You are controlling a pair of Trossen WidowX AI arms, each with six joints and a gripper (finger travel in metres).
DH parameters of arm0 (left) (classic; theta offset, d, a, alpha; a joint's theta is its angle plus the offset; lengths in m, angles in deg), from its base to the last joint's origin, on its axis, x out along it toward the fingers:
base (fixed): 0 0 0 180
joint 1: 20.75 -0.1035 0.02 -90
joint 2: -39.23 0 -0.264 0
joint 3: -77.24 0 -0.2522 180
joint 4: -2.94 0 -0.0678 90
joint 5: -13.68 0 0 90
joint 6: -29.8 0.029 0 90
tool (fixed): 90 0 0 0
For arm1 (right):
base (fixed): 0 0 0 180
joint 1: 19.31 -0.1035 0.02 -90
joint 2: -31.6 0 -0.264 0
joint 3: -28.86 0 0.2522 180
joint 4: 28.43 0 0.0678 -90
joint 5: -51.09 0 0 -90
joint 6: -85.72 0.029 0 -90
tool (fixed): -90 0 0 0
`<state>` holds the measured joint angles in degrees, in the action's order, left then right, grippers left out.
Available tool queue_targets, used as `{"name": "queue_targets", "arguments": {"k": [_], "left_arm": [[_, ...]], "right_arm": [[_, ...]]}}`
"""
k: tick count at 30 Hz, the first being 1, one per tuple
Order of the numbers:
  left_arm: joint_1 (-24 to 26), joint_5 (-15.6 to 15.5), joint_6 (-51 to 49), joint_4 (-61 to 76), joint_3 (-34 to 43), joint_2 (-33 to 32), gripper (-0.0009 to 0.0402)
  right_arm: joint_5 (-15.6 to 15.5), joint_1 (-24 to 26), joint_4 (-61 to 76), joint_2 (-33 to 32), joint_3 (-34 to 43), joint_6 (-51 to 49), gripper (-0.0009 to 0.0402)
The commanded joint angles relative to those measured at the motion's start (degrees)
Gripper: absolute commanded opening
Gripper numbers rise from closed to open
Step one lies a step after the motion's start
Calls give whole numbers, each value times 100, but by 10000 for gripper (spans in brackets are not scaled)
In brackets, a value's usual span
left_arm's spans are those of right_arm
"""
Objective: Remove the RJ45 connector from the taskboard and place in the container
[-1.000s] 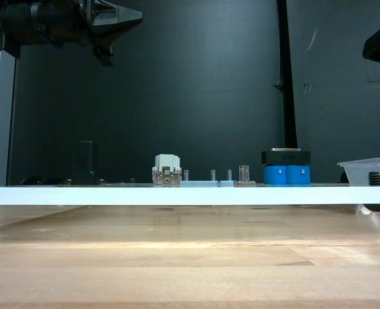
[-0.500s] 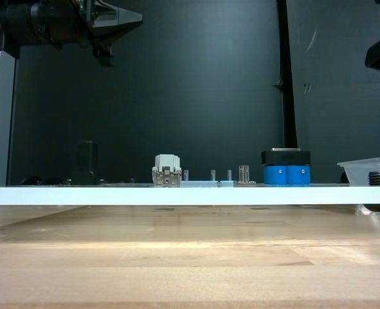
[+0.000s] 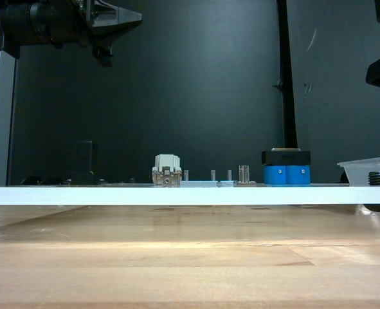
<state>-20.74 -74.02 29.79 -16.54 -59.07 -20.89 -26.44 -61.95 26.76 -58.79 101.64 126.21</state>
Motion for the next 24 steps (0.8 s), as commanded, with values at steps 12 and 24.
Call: {"name": "queue_targets", "arguments": {"k": [12,24], "left_arm": [[-2,2,0,-4,2,0,0],[0,2,0,-4,2,0,0]], "right_arm": [[-24,0,4,31,4,-116,69],[-42,2,2,42,4,-114,1]]}}
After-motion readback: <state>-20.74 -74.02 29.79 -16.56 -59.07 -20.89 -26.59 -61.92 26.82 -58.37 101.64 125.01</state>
